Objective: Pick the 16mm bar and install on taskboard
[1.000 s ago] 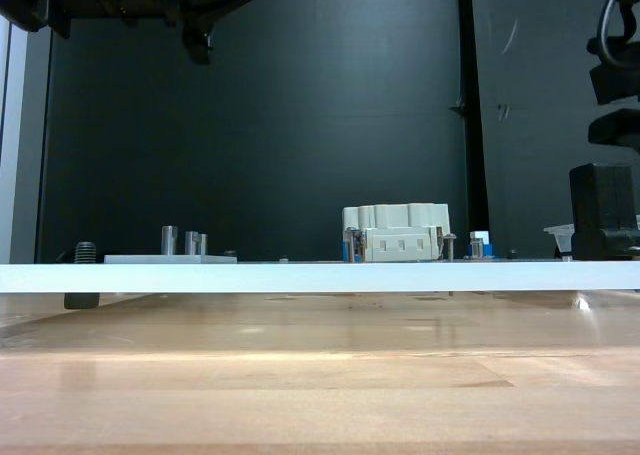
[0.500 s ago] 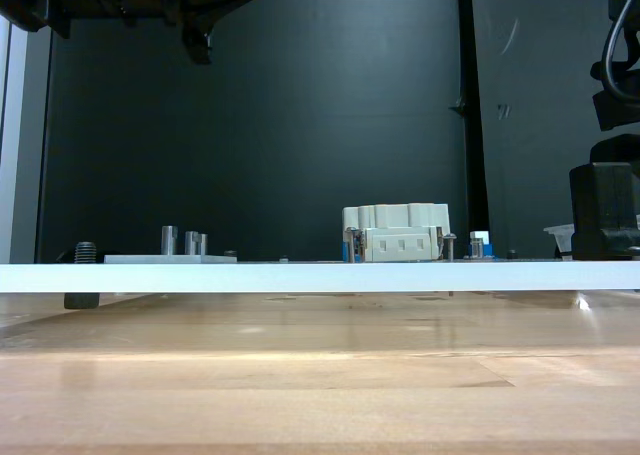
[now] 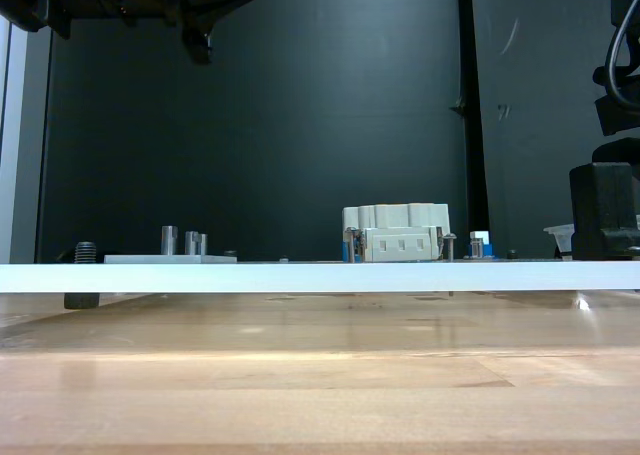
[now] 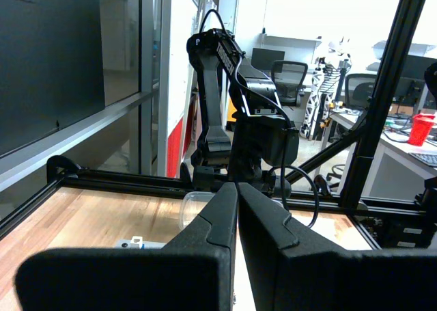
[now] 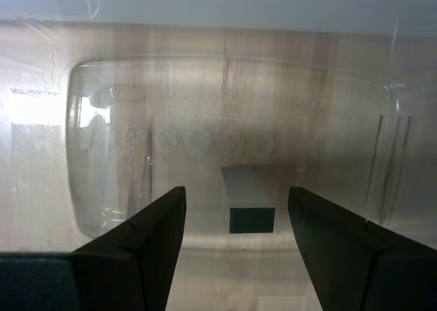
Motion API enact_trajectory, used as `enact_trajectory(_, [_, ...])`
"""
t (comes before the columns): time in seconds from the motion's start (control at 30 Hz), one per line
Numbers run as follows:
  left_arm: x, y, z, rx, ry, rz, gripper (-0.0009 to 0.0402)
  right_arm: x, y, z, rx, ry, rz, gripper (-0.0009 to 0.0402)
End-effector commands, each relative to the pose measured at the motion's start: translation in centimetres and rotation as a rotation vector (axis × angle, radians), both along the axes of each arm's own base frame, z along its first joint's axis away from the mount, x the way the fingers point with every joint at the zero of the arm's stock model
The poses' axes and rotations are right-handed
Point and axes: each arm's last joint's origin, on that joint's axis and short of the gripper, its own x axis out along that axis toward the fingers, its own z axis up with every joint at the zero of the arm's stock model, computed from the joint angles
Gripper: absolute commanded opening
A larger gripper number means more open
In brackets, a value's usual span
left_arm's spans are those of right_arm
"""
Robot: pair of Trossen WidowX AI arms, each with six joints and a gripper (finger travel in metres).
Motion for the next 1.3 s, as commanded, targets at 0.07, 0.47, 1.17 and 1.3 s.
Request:
enact_trajectory(0.07, [0.0, 0.01, 0.02, 0.0, -0.001, 0.0, 0.0, 0.01, -0.02, 0.01, -0.009, -0.004, 0.002, 0.0208])
enact_trajectory(0.47, [0.0, 0.01, 0.02, 0.0, -0.001, 0.0, 0.0, 0.01, -0.06, 0.01, -0.023, -0.008, 0.004, 0.0208])
enact_trajectory(1.17, [0.0, 0.01, 0.02, 0.0, -0.001, 0.0, 0.0, -0.05, -0.08, 0.0, -0.019, 0.001, 0.004, 0.0183])
enact_trajectory(1.3, [0.0, 0.01, 0.02, 0.0, -0.001, 0.0, 0.0, -0.05, -0.08, 0.0, -0.019, 0.001, 0.004, 0.0147])
